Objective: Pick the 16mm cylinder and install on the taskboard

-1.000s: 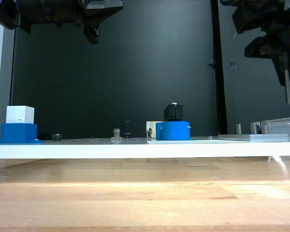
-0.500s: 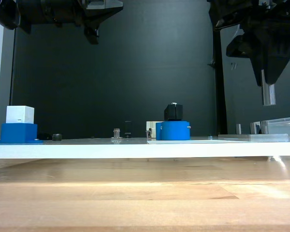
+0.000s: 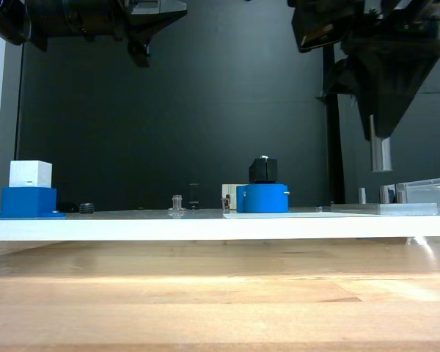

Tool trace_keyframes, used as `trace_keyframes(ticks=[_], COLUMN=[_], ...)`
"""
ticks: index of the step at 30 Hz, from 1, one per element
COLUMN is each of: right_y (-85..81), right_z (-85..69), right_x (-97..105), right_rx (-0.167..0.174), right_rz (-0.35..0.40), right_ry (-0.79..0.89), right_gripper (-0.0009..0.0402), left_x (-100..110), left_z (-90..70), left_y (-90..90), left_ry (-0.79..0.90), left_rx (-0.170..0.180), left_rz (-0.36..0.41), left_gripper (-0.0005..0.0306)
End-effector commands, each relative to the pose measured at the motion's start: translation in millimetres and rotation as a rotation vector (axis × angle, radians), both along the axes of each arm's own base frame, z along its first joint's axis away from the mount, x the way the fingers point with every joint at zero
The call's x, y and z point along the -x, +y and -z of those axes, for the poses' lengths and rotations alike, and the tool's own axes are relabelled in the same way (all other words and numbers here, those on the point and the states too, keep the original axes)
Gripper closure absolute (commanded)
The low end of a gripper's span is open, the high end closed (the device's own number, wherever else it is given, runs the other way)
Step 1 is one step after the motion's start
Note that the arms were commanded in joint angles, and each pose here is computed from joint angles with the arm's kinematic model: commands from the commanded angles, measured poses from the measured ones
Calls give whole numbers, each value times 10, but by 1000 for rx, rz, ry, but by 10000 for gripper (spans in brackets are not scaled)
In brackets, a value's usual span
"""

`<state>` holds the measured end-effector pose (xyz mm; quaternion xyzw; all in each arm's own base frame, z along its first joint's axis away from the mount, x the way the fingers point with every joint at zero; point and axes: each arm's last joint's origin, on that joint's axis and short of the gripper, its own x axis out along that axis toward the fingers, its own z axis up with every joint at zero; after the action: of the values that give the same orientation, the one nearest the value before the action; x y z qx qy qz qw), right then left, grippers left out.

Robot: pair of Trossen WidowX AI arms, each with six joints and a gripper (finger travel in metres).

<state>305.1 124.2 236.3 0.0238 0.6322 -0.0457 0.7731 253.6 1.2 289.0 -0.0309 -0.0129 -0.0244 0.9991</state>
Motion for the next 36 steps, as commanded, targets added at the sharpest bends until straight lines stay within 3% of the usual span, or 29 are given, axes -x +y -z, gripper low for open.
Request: trace_keyframes(ticks=[1,17,36], right_y=[-4,27,21], right_z=[23,113,170], right_x=[-75,-285,-271], right_rx=[2,-5,-2], right_rz=[14,29,29], right_ry=[1,-8,-1], right_gripper=[387,387,387], left_x=[0,0,-1], left_z=[0,0,1], left_y=[0,1,1], left_ry=[0,0,0], left_rx=[0,0,0], left_rz=[0,0,0], left_gripper=[300,300,300])
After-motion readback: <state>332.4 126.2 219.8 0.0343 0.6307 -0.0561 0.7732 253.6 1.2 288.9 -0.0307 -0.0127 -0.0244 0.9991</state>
